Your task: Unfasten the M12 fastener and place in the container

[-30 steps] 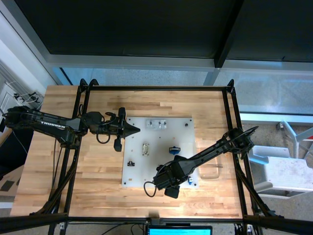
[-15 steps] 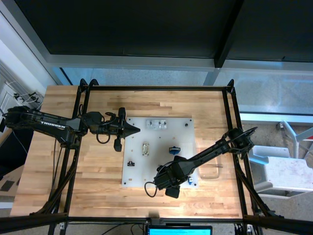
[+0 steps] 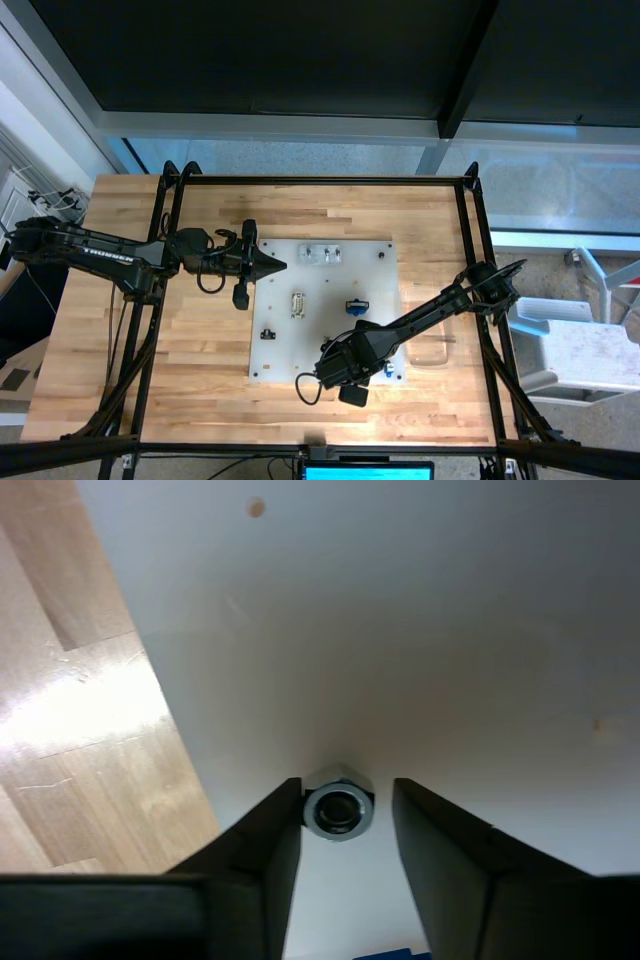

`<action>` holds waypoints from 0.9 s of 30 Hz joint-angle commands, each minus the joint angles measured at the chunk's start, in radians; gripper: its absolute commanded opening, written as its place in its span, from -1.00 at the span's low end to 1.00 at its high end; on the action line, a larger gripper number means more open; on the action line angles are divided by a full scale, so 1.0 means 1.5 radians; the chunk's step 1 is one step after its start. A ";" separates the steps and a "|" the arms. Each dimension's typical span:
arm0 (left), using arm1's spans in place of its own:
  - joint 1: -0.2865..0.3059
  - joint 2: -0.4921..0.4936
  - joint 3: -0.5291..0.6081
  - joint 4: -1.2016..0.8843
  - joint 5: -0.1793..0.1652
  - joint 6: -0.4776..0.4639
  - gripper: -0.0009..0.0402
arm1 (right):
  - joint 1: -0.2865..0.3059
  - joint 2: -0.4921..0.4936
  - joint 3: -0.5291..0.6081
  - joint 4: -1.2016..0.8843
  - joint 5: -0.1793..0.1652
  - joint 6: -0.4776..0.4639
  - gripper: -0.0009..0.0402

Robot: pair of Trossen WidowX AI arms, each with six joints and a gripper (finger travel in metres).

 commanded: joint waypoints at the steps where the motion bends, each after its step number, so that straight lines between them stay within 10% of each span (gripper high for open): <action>1: 0.000 0.000 0.000 0.000 0.000 0.000 -0.96 | 0.000 -0.001 0.000 -0.001 0.005 -0.002 -0.61; 14: 0.000 0.000 0.000 0.000 0.000 0.000 -0.96 | 0.001 -0.001 0.000 0.022 -0.028 -0.080 -0.94; 27: 0.000 0.000 0.000 0.000 0.000 0.000 -0.96 | 0.001 -0.001 0.000 0.014 -0.027 -0.504 -0.94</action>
